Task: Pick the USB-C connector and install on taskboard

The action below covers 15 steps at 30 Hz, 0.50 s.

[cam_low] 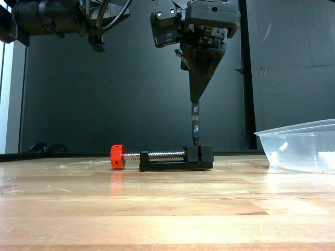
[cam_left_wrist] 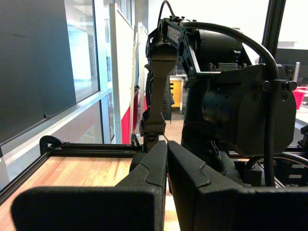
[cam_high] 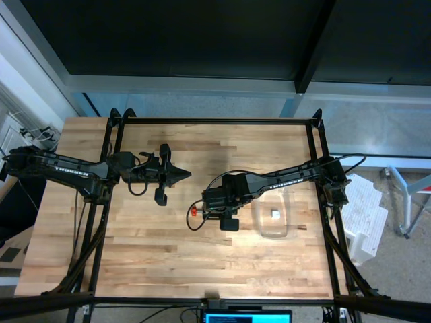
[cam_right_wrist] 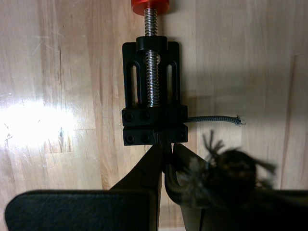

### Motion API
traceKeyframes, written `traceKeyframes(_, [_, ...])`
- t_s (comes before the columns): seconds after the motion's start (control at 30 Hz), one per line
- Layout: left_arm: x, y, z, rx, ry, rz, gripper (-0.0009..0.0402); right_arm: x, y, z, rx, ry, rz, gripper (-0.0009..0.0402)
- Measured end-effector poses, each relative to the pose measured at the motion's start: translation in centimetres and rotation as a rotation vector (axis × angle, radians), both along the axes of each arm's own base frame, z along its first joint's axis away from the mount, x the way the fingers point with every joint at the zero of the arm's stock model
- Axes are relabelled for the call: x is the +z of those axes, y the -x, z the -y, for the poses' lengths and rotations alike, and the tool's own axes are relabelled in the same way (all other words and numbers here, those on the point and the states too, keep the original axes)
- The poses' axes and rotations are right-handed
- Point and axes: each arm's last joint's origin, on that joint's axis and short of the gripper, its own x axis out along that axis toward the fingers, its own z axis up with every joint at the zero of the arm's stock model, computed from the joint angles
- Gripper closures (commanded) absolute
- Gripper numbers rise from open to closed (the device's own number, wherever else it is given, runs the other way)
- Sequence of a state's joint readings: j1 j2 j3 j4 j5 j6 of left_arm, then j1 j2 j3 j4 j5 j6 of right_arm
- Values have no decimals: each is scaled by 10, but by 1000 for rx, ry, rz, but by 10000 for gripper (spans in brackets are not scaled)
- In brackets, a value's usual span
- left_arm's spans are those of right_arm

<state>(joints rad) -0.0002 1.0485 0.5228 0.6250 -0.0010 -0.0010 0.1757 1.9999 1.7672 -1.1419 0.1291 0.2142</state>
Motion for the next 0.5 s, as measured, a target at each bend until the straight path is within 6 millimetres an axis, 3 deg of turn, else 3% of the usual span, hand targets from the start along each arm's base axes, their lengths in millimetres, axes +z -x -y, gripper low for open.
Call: traceKeyframes(0.5, [0,0,0,0,0,0,393,0,0,-1,9,-1,3,394])
